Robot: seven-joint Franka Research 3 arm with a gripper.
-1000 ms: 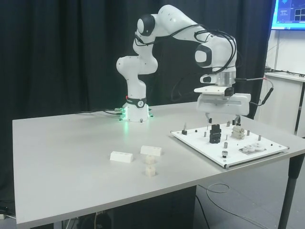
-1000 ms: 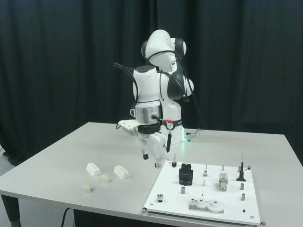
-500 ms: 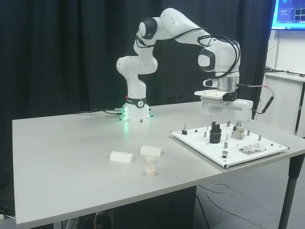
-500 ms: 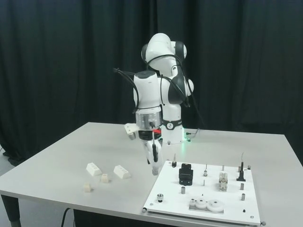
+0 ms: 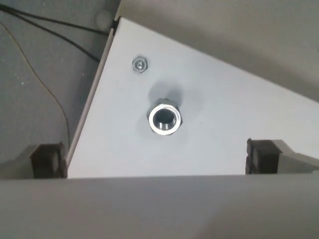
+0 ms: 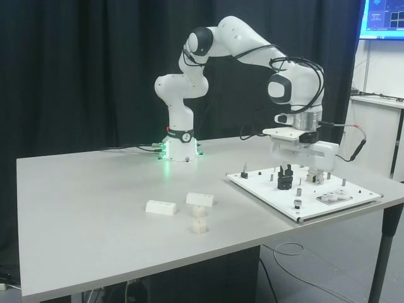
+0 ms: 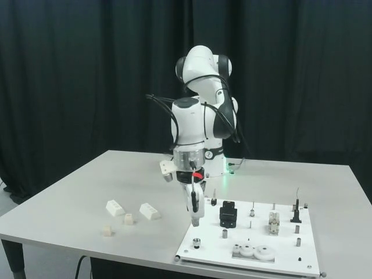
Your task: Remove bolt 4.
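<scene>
Wrist view: the gripper [image 5: 154, 158] is wide apart, one black fingertip [image 5: 47, 160] at each side of the picture, and nothing is held between them. Under it lies a corner of the white board [image 5: 224, 134]. Bolt 4 [image 5: 163, 119] stands there, seen end-on with its socket showing — it is clear of both fingers. A small nut [image 5: 140, 64] sits nearer the corner. Beyond the board's edge runs a black cable [image 5: 60, 25] on the floor.

First room view: the white arm [image 6: 246, 47] reaches from its base [image 6: 178, 142], lit green at the foot, out over the board [image 6: 344, 205] at the table's [image 6: 82, 189] right end. The gripper [image 6: 302, 169] hangs low over the board, above and behind the bolt [image 6: 295, 203], which stands near the front edge. A black block [image 6: 285, 178] stands on the board just beside the hand. On the bare table lie two long white blocks [image 6: 161, 207] and a small one [image 6: 199, 221], well apart from the board.

Second room view: the gripper [image 7: 195, 220] points down at the board's [image 7: 290, 264] left edge — above the bolt [image 7: 196, 242], not touching it. The bolt stands near the front left corner. The black block [image 7: 228, 213] is to the right of the hand, and white gears [image 7: 256, 251] lie along the front edge.
</scene>
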